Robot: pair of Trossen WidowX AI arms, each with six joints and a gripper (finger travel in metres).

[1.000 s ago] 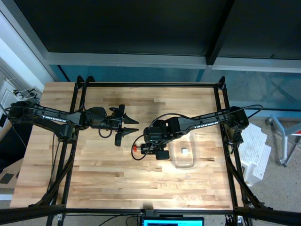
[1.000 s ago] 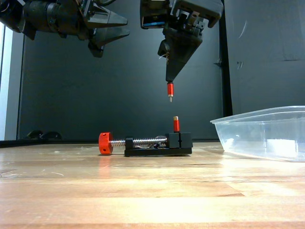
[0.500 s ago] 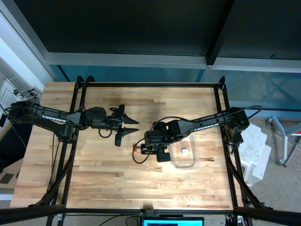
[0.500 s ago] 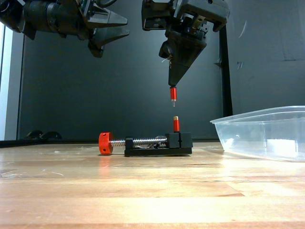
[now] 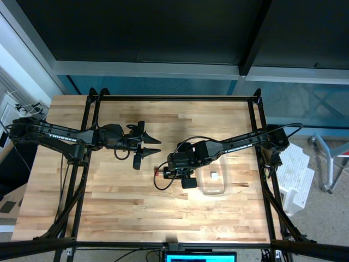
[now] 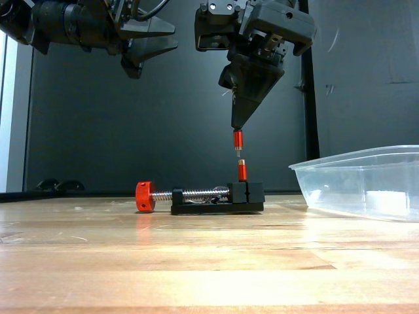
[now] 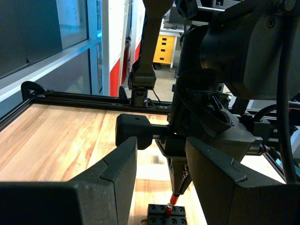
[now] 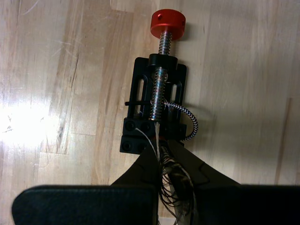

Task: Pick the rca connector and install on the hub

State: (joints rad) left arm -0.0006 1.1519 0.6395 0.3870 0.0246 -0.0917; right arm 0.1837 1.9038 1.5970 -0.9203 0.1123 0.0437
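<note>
The hub (image 6: 247, 193) is a black block with a red knob on a spring screw and a red stub standing on top; it lies mid-table (image 5: 162, 172). My right gripper (image 6: 237, 124) hangs straight above that stub, shut on the rca connector (image 6: 238, 140), a small red plug with a metal pin pointing down. The pin ends just above the stub, apart from it. In the right wrist view the hub (image 8: 138, 93) lies below the closed fingertips (image 8: 149, 161). My left gripper (image 6: 169, 36) hovers open and empty, up and to the left (image 5: 151, 147).
A clear plastic tray (image 6: 366, 180) sits right of the hub (image 5: 224, 184), holding a tiny whitish piece (image 5: 215, 175). A braided wire (image 8: 190, 123) loops beside the hub's block. Black frame rails border the table.
My right gripper has come down with the rca connector, and the gap between its pin and the hub's red stub has shrunk to a sliver. The left arm has stayed still.
</note>
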